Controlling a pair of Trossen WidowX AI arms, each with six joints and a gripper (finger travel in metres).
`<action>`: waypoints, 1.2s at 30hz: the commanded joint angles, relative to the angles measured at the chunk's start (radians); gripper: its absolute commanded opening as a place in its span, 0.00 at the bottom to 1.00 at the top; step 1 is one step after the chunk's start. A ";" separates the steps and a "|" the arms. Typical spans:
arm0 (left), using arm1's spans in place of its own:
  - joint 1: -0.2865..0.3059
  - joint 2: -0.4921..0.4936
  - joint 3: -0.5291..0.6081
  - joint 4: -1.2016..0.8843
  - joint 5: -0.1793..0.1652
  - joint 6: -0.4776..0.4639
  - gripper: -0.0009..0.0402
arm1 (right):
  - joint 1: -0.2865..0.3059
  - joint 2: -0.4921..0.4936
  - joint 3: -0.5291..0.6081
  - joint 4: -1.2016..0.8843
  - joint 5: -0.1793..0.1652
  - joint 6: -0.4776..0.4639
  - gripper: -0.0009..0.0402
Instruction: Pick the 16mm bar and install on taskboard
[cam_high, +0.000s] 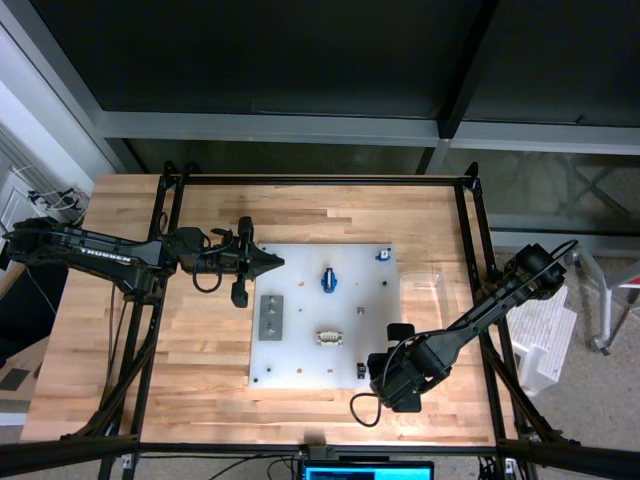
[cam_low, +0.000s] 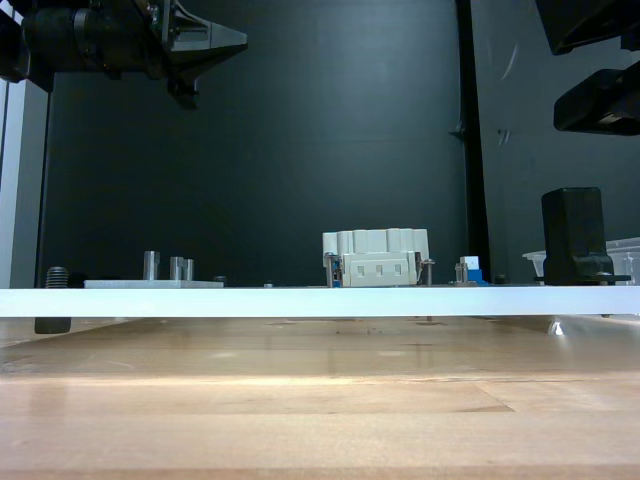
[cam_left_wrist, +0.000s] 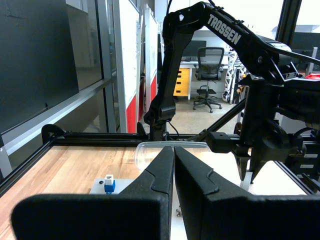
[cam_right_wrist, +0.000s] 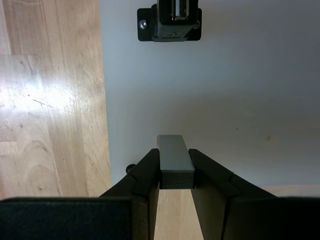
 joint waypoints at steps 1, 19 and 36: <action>0.000 0.000 0.000 0.000 0.000 0.000 0.02 | 0.000 0.001 0.000 -0.004 -0.001 0.008 0.03; 0.000 0.000 0.000 0.000 0.000 0.000 0.02 | 0.000 0.001 0.000 0.005 -0.004 0.031 0.03; 0.000 0.000 0.000 0.000 0.000 0.000 0.02 | 0.000 0.001 -0.013 0.015 -0.014 0.031 0.03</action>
